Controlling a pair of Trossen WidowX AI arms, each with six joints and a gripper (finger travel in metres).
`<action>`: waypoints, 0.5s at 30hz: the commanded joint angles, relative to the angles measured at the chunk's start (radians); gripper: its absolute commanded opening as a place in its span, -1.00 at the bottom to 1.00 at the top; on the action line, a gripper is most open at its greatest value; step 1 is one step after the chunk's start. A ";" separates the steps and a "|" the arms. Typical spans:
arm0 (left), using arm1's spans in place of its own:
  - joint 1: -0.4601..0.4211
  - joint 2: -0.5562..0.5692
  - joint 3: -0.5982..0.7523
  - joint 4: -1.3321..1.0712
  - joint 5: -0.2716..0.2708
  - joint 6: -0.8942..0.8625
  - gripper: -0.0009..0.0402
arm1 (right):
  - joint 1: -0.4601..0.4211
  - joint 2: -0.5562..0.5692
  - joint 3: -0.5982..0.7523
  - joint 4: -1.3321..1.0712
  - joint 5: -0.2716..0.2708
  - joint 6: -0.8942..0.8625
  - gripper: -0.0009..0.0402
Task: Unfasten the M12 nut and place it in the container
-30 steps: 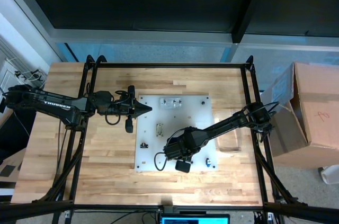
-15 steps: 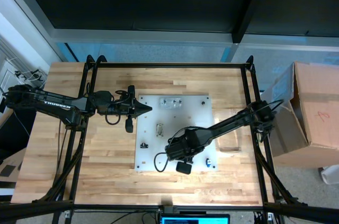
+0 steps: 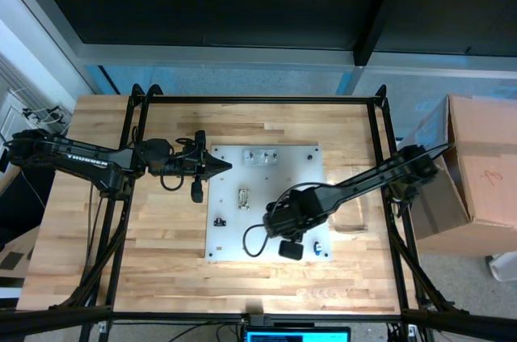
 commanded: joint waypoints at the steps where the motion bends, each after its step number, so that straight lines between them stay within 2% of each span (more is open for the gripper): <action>1: 0.000 0.000 0.000 0.001 0.000 0.000 -0.96 | 0.000 -0.062 -0.077 0.008 0.006 0.016 -0.92; 5: 0.000 0.000 0.000 0.000 0.000 0.000 -0.96 | 0.000 -0.146 -0.179 0.025 0.011 0.033 -0.91; 8: 0.000 0.000 0.000 0.000 0.000 0.000 -0.96 | 0.000 -0.212 -0.254 0.034 0.027 0.048 -0.81; 12: 0.000 0.000 0.000 0.000 0.000 0.000 -0.96 | 0.000 -0.286 -0.338 0.051 0.030 0.063 -0.54; 15: 0.000 0.000 0.000 0.000 0.000 0.000 -0.96 | 0.000 -0.333 -0.388 0.055 0.057 0.076 -0.29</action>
